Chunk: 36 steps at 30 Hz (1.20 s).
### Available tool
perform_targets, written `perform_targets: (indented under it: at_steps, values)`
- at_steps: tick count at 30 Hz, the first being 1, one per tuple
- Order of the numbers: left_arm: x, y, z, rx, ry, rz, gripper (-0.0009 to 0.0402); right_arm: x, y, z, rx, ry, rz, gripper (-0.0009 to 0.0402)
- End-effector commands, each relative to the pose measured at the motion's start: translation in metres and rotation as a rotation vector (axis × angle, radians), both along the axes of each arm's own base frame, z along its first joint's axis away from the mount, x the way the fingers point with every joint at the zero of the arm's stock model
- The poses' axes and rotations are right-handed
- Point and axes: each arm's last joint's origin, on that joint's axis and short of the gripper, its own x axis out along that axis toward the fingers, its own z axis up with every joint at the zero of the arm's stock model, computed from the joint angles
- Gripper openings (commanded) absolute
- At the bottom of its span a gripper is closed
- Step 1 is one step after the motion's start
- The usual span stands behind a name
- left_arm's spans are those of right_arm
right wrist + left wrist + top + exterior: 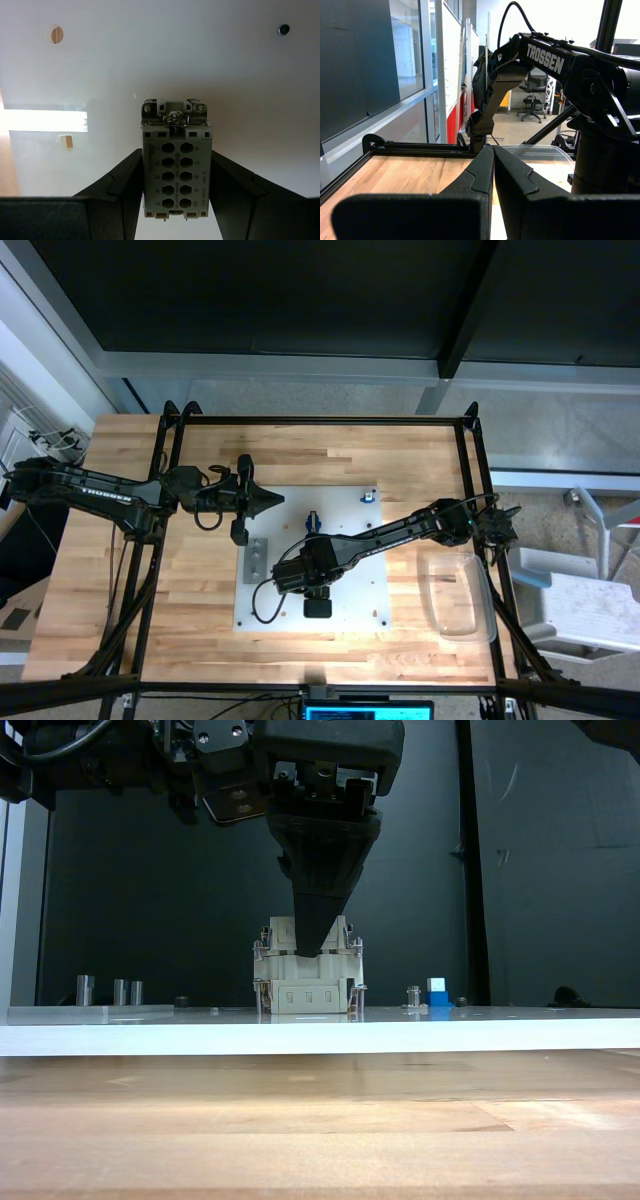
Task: Remove the HAN10-E connector and place it in the container
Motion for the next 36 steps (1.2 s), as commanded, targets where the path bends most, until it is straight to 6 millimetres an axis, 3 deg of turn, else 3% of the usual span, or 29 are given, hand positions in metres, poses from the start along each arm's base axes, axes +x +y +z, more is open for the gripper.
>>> perform_targets:
  at_steps: [1,4,28,36]
  values:
    - [0.0,0.0,0.0,0.0,0.0,0.0,0.0,0.0,0.0,0.001,-0.001,-0.004,0.009,0.0026]
    - [0.0,0.0,0.0,0.0,0.0,0.0,0.0,-0.001,0.0,0.003,-0.001,-0.007,0.013,-0.0002]
    - [0.0,0.0,0.0,0.0,0.0,0.0,0.0,-0.011,-0.003,0.027,0.005,-0.03,0.015,0.0012]
    - [0.0,0.0,0.0,0.0,0.0,0.0,0.0,-0.027,-0.003,0.045,-0.024,-0.019,0.007,0.0012]
